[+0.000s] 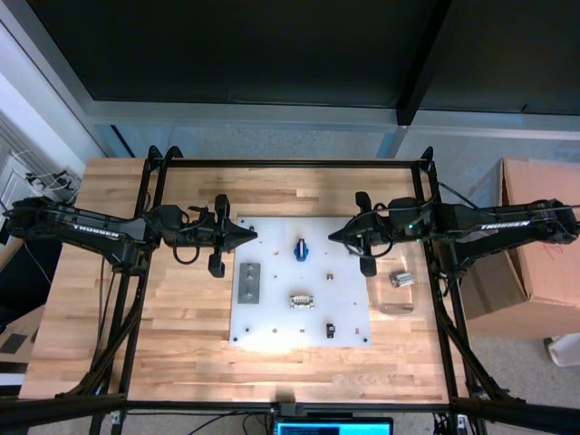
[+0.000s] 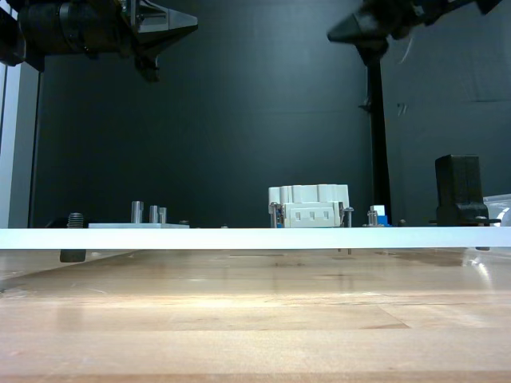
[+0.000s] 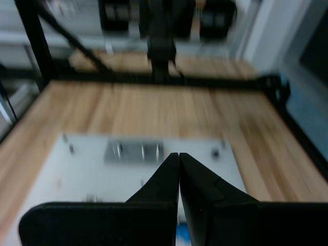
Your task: Remove the HAN10E connector from the taskboard and place in the container
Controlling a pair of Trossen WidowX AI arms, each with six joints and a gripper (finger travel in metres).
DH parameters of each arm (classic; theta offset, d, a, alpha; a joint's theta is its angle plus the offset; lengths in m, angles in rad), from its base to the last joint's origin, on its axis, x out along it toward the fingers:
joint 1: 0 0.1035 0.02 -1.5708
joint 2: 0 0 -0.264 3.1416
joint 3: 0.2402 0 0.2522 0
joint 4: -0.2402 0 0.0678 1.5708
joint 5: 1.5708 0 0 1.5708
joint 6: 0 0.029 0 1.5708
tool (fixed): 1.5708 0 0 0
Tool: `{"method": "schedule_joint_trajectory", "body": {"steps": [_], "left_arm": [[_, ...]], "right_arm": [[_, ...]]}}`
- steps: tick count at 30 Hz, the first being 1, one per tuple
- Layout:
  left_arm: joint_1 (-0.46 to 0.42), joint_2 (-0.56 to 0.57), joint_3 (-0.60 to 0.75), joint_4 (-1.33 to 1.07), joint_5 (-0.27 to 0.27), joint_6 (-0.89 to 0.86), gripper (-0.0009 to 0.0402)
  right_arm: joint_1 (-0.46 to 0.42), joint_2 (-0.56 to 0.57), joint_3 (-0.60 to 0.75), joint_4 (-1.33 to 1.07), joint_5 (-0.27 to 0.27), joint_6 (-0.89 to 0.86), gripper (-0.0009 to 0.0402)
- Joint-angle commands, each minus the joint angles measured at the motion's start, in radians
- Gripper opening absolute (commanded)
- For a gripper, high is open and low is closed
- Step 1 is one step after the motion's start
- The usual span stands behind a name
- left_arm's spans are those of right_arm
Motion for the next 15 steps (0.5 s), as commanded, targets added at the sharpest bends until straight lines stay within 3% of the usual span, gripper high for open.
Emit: {"method": "schedule_joint_trajectory", "body": {"steps": [1, 5, 11, 15], "left_arm": [[0.000, 0.000, 0.000, 0.000, 0.000, 0.000, 0.0000], [0.000, 0.000, 0.000, 0.000, 0.000, 0.000, 0.0000], [0.000, 0.000, 0.000, 0.000, 0.000, 0.000, 0.0000], [0.000, 0.000, 0.000, 0.000, 0.000, 0.000, 0.0000]], "right_arm": [[-0.034, 0.007, -0.044, 0.148, -0.055, 0.003, -0.0001], [-0.064, 0.023, -0.090, 0.307, -0.106, 0.008, 0.0000], [-0.084, 0.063, -0.162, 0.523, -0.109, 0.043, 0.0000], [-0.096, 0.114, -0.209, 0.670, -0.150, 0.088, 0.0000]]}}
